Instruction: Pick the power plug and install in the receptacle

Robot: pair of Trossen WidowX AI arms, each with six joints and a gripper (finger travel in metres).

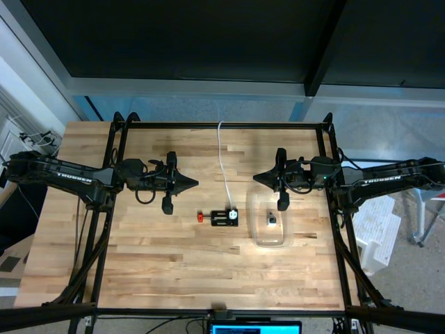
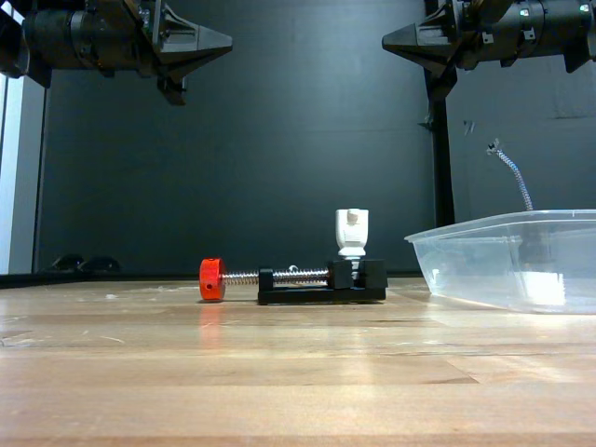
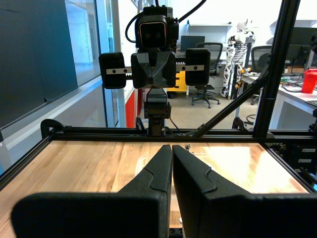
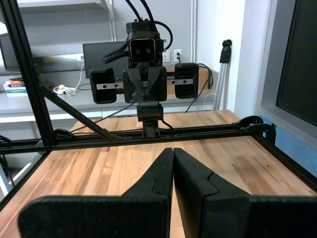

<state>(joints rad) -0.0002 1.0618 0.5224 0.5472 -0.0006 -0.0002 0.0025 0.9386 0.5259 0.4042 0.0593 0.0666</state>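
A pale wooden table fills the high view, fenced by a black frame. Beyond it, at twelve o'clock, a dark panel stands above grey floor. White papers lie at four o'clock, and a lit screen sits at six. The left wrist view shows an office chair in a bright room. The right wrist view shows a monitor against a pale wall.

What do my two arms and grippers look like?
The left arm and right arm are matte black with white TROSSEN lettering and looped black cables. The left gripper, over the left half of the wooden table, and the right gripper, over its right half, each end in black wedge-shaped fingers tapering to a point.
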